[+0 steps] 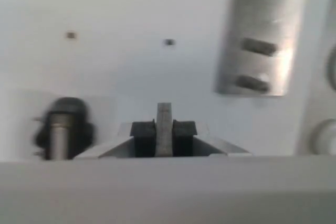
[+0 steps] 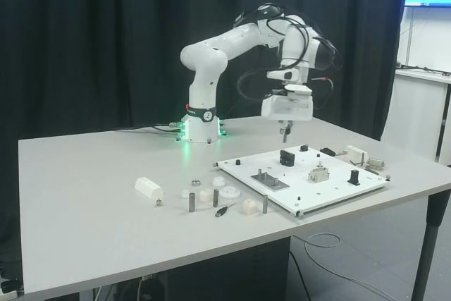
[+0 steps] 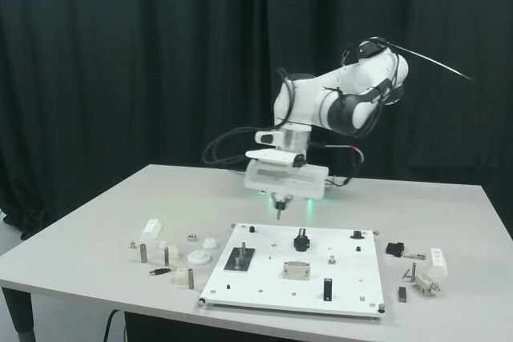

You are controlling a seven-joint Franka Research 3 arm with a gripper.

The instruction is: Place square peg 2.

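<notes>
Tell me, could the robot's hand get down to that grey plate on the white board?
Probably yes. The hand hangs in open air above the white board, with nothing between it and the grey plate. It is shut on a thin peg, though.

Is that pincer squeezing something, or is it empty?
Squeezing something: the pincer is shut on a thin grey peg, pressed between its two black pads and held upright above the white board.
</notes>
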